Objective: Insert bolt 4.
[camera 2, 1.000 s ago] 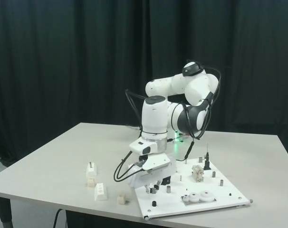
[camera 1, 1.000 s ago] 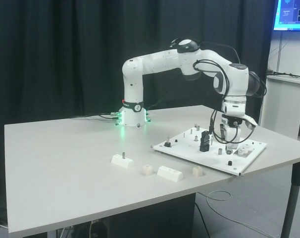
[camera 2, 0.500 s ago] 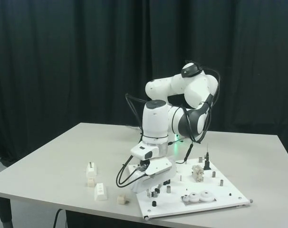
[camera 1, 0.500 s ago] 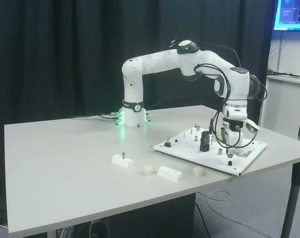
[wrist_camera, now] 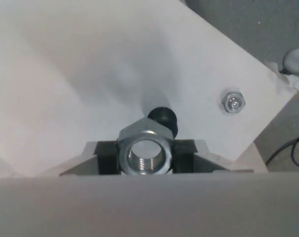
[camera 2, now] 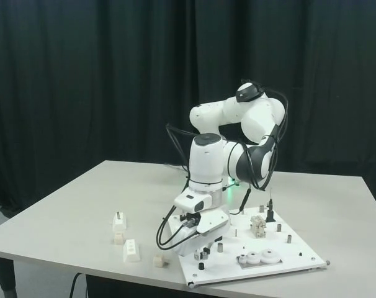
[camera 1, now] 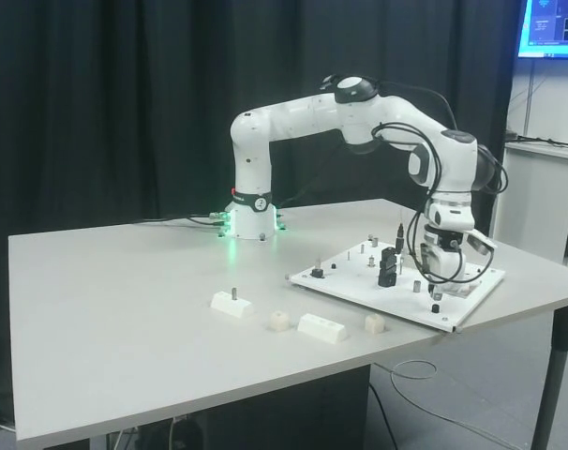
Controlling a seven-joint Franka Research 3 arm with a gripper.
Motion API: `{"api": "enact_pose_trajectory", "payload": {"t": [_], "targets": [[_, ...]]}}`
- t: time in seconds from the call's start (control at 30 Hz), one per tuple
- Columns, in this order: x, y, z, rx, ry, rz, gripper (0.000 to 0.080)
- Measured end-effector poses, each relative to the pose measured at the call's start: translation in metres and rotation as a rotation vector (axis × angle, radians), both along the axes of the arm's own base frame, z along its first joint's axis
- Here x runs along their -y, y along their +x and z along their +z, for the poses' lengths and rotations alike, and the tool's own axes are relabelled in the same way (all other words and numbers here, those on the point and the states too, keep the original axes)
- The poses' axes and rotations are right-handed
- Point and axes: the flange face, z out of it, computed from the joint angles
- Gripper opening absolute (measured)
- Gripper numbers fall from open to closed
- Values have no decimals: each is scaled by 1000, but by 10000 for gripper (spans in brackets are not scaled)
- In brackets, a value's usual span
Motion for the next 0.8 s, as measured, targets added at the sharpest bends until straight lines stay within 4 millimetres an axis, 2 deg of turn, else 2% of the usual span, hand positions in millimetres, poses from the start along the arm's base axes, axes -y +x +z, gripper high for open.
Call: {"api": "enact_pose_trajectory", "payload": {"t": [0.8], "targets": [[5,2,-7,-12,8,-5,225]]}}
